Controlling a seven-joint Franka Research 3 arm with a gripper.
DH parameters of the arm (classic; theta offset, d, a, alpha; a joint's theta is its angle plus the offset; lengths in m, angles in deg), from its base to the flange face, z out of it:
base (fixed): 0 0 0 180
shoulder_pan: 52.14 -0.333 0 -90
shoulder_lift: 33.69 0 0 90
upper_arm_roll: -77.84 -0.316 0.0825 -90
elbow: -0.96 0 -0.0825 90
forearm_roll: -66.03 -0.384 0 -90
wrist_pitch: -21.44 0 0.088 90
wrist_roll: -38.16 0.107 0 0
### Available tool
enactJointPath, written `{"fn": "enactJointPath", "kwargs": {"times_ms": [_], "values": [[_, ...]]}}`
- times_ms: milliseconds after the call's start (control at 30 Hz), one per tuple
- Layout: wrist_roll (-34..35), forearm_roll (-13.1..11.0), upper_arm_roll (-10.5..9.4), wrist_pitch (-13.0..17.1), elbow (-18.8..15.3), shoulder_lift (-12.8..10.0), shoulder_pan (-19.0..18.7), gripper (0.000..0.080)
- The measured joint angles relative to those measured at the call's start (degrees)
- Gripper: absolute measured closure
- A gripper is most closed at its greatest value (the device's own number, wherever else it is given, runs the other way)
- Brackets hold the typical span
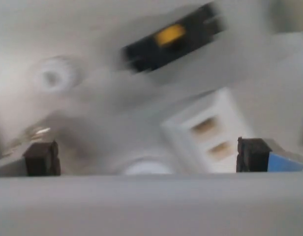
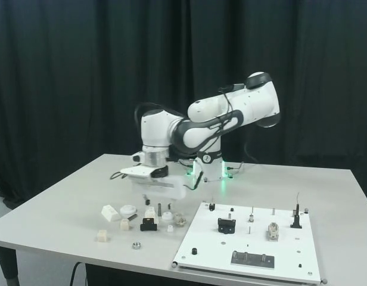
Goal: Remove USB.
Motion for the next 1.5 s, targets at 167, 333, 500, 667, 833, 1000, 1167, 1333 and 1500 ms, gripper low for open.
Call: {"fn": "enactJointPath", "kwargs": {"times_ms": [167, 333, 500, 667, 833, 1000, 1167, 1333, 1500], "values": [[4.24, 0.14, 0.72, -1.36, -0.61, 0.39, -4.16, 0.0003], [8.99, 0.16, 0.84, -1.39, -1.05, 1.07, -8.42, 0.0003], [14.14, 0.15, 1.04, -1.39, -1.02, 1.5, -12.52, 0.0003], [19.04, 0.15, 1.36, -1.38, -0.76, 1.85, -16.59, 0.0003], [23.83, 0.15, 1.52, -1.23, -0.19, 2.25, -20.4, 0.0003], [28.03, 0.23, 1.54, -0.94, 0.88, 2.27, -23.71, 0.0003], [32.47, 0.82, 1.54, -0.68, 2.35, 2.27, -26.57, 0.0003], [37.55, 1.48, 1.54, -0.57, 4.29, 2.27, -28.96, 0.0003], [43.05, 2.39, 1.54, -0.55, 6.8, 2.38, -30.86, 0.0003]]}}
